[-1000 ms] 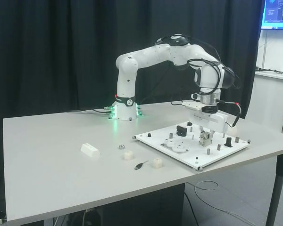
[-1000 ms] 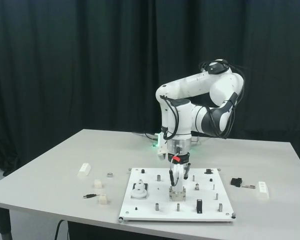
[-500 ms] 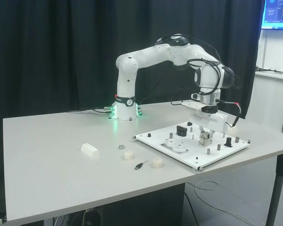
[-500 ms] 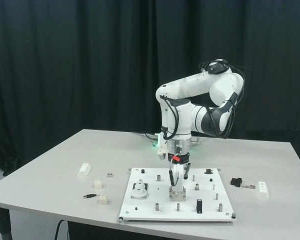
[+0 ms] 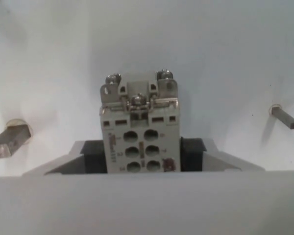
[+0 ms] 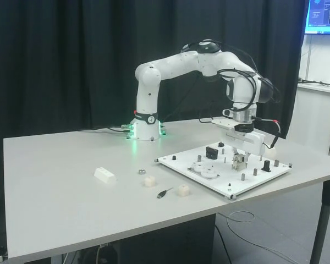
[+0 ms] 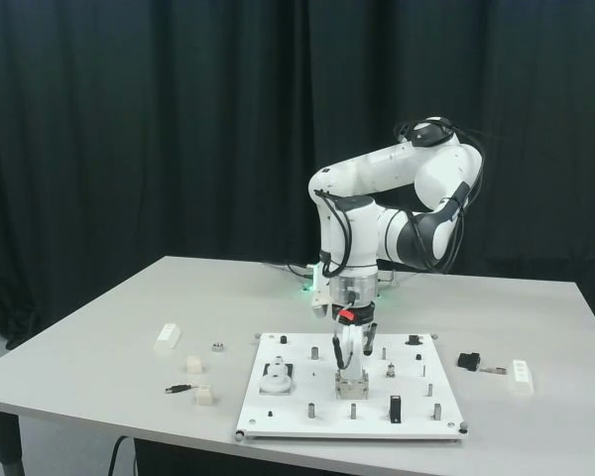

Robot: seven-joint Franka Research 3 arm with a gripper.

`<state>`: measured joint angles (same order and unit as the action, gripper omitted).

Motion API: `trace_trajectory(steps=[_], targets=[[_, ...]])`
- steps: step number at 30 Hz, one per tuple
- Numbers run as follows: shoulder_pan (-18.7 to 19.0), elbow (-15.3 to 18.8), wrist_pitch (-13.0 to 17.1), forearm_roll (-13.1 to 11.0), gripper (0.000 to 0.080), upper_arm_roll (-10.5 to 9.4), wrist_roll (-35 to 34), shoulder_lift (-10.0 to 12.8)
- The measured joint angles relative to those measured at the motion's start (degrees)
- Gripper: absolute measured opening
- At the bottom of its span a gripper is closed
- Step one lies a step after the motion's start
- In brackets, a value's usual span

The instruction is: Remove waterproof.

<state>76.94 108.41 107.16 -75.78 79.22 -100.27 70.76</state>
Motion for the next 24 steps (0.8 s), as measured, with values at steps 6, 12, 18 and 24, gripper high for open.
trace_trajectory(steps=[6,12,18,24], targets=[[-0.02,-0.03,-0.10,0.00,0.0314,0.03,-0.10,-0.02],[-0.02,-0.10,-0.17,0.02,0.0314,0.06,-0.20,-0.01],[-0.02,-0.12,-0.18,0.11,0.0314,0.08,-0.34,-0.01],[-0.04,-0.16,-0.17,0.16,0.0315,0.09,-0.59,0.00]])
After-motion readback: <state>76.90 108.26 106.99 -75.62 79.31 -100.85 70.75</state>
